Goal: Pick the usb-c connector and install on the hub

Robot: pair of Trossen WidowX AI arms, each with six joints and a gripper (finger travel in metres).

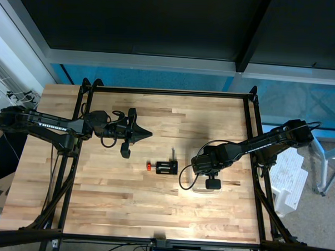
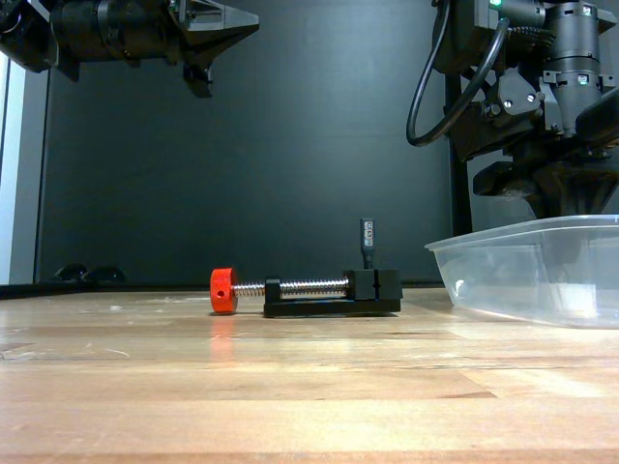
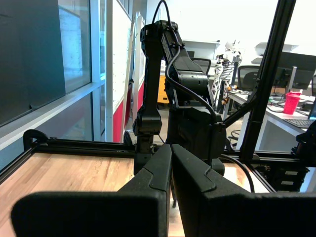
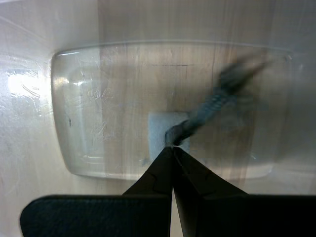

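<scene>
Blurred grey usb-c connector (image 4: 213, 105) in right gripper (image 4: 173, 147); left gripper (image 3: 171, 147) aloft

The right gripper (image 4: 173, 146) hangs over a tray (image 2: 503, 253) on the table (image 1: 125, 212), and the usb-c connector (image 4: 181, 130) seems to be pinched at its tips, above the tray floor. Left of that claw, on the table, sits a vise (image 1: 165, 167) with the hub (image 2: 367, 237) standing in it. The left gripper (image 1: 149, 134) hovers behind and left of the vise.
</scene>
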